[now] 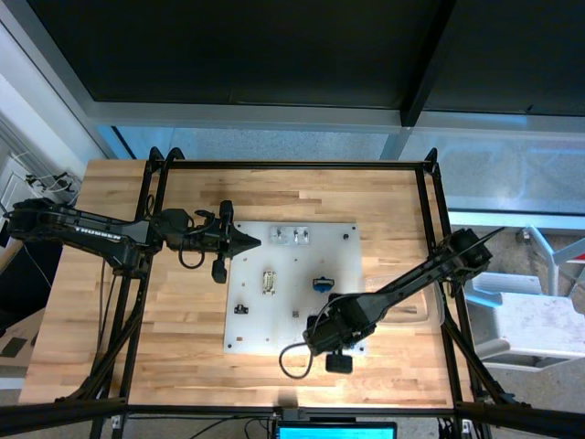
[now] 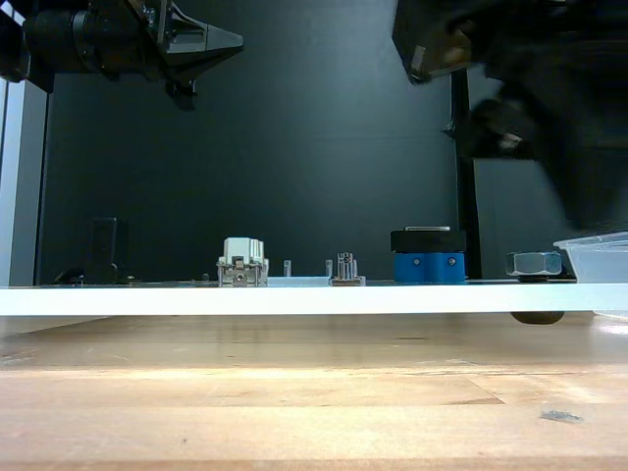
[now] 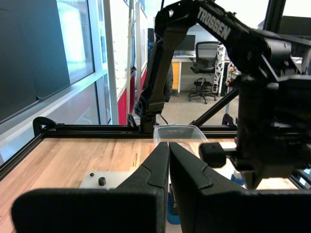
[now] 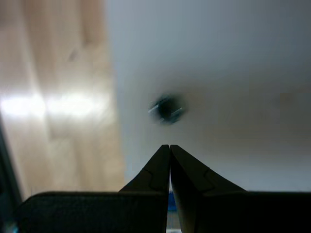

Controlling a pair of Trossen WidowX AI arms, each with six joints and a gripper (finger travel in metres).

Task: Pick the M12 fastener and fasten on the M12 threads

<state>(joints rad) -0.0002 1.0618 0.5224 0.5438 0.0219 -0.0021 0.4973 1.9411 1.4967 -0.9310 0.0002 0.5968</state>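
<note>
Right wrist view: right tool [image 4: 170,145] pinched fully closed, gripping nothing — poised above the white board [image 4: 233,58].
M12 nut [image 4: 166,108]: clear of those tips, on its stud, board's near right edge.
Left tool [image 1: 257,242]: closed, empty — raised over the board's far left corner.

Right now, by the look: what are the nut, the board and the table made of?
Nut: metal, likely steel; silvery hex faces with a glint.
Board: white, smooth, matte; plastic or painted, cannot tell.
Table: wood, pale planks with visible grain.
Left gripper hangs over the board's far left corner; right gripper hovers above the board near the nut.
</note>
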